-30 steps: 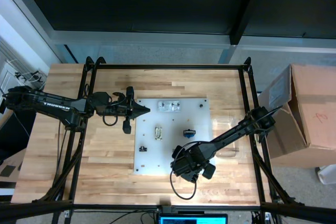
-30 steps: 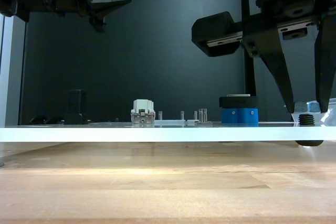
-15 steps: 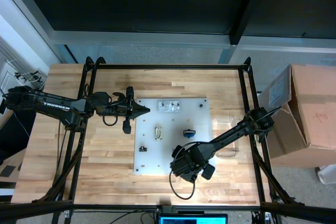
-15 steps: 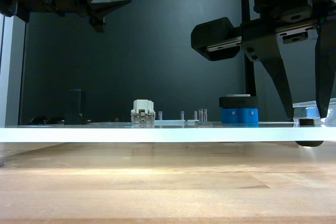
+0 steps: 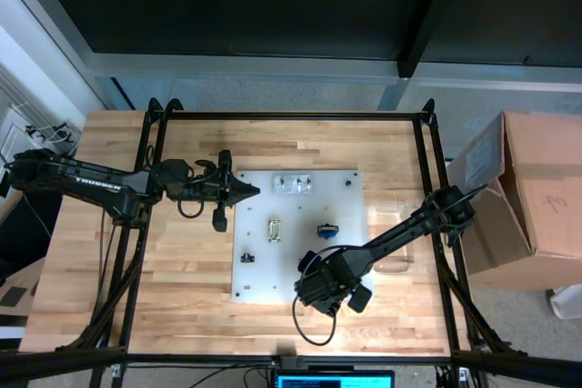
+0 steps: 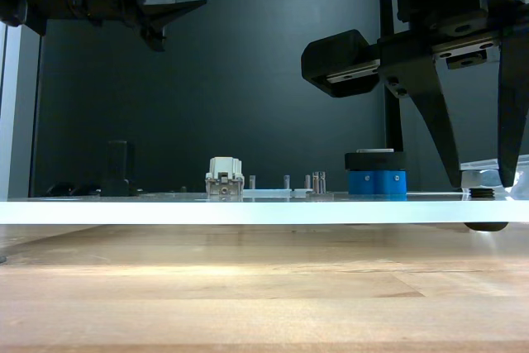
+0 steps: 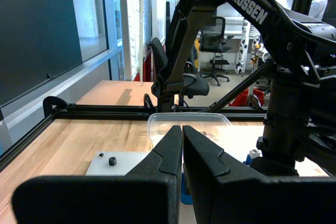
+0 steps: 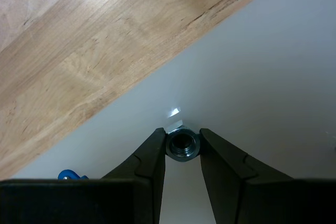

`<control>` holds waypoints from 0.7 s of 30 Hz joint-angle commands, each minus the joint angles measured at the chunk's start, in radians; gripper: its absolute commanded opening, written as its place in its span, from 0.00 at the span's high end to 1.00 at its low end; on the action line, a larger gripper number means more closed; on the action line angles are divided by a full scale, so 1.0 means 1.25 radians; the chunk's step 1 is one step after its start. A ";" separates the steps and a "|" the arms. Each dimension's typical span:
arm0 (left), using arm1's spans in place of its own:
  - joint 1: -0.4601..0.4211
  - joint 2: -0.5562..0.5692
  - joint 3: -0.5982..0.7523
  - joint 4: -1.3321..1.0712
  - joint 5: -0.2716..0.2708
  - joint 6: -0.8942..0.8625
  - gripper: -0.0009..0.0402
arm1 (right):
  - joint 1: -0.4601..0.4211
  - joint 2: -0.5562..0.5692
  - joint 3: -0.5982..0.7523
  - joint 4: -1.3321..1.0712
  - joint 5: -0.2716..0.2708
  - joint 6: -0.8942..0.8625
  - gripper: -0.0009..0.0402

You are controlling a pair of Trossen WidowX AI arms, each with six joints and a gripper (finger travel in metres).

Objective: Pick the M12 nut and place it on its threads and fasten

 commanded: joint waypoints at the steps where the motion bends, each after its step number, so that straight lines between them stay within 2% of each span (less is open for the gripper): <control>1: 0.000 0.000 0.000 0.000 0.000 0.000 0.98 | 0.000 0.002 0.000 0.007 0.000 0.002 0.95; 15: 0.000 0.000 0.000 0.000 0.000 0.000 0.98 | 0.000 0.002 0.000 0.010 0.000 0.002 0.95; 21: 0.000 0.000 0.000 0.000 0.000 0.000 0.98 | -0.001 0.002 0.000 0.010 0.000 0.117 0.95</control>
